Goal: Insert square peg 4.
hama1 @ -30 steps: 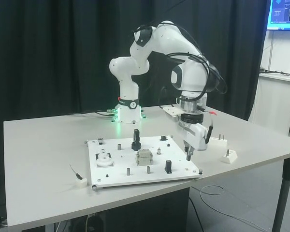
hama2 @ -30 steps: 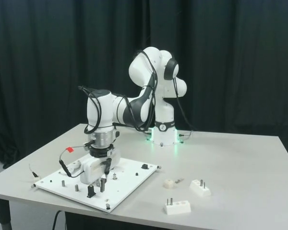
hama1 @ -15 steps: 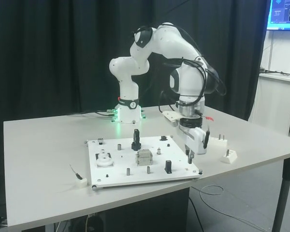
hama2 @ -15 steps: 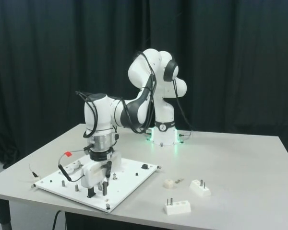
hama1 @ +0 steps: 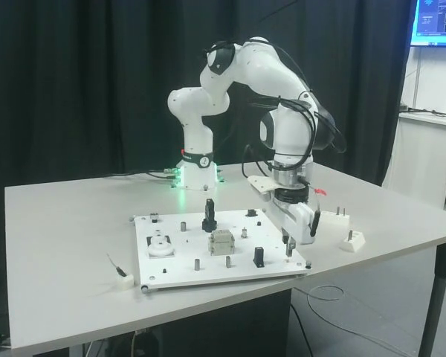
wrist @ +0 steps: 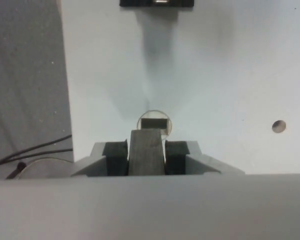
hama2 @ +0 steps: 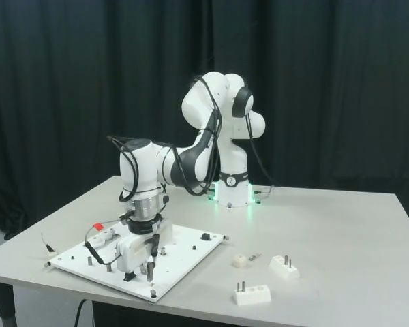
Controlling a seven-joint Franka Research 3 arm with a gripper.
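My gripper (wrist: pixel 146 149) is shut on a grey square peg (wrist: pixel 146 161), held upright between the two black pads (wrist: pixel 115 157). Just beyond the peg's tip lies a round seat with a square hole (wrist: pixel 155 122) in the white board (wrist: pixel 215 75). In the first room view the gripper (hama1: pixel 288 238) hangs over the board's near right corner, and the peg (hama1: pixel 288 248) points down, close above the board (hama1: pixel 178 271). The second room view shows the gripper (hama2: pixel 150 256) low over the board (hama2: pixel 184 255). Whether the peg touches the hole cannot be made out.
On the board stand two black uprights (hama1: pixel 208 214) (hama1: pixel 259 256), a grey block (hama1: pixel 221 242), a white round piece (hama1: pixel 160 245) and several small pins. White holders (hama1: pixel 352 239) (hama1: pixel 340 218) sit on the table to the right. The board's edge and cables (wrist: pixel 30 150) lie beside the gripper.
The wrist has swung inward over the board's near right corner and come down. The peg stays in the fingers and now hangs lower, closer to the board.
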